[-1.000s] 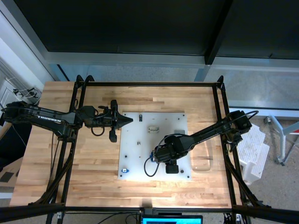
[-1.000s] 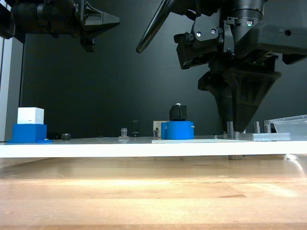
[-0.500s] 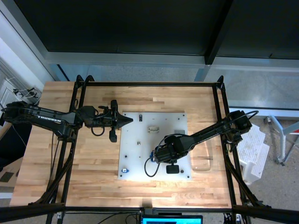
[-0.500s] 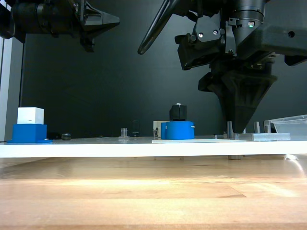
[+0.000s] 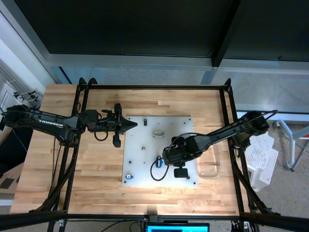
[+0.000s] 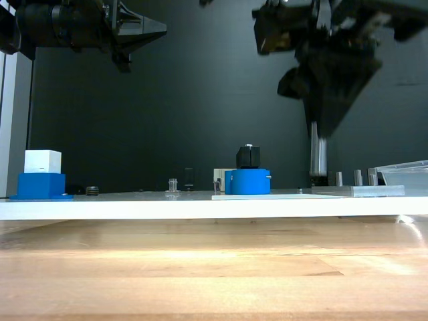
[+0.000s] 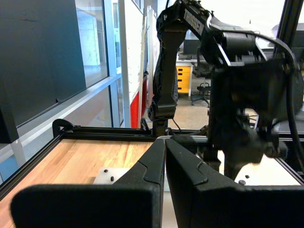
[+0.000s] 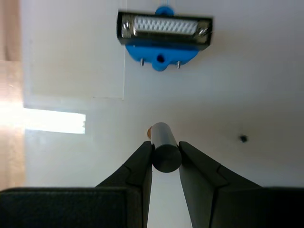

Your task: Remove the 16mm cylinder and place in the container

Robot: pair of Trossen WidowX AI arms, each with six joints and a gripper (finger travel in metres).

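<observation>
Fingers (image 8: 140,166) of the right gripper (image 8: 165,146) clamp the short silver-grey metal 16mm cylinder (image 6: 318,160), upright above the white square board (image 5: 145,162), with the clear plastic container (image 5: 212,164) near on that arm's side, while the left gripper (image 5: 130,124), fingers together, hangs well apart at the board's left edge.

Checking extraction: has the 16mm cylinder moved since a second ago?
Yes: 16mm cylinder, in the right gripper, rose above the grey block; left gripper parked at left.

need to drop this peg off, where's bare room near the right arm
The container right of the white board looks bare inside; the table is bare wood along its near edge. Crowded around the blue fitting beside the right gripper, shut on the 16mm cylinder. The left gripper hangs shut off the board's left edge.
</observation>
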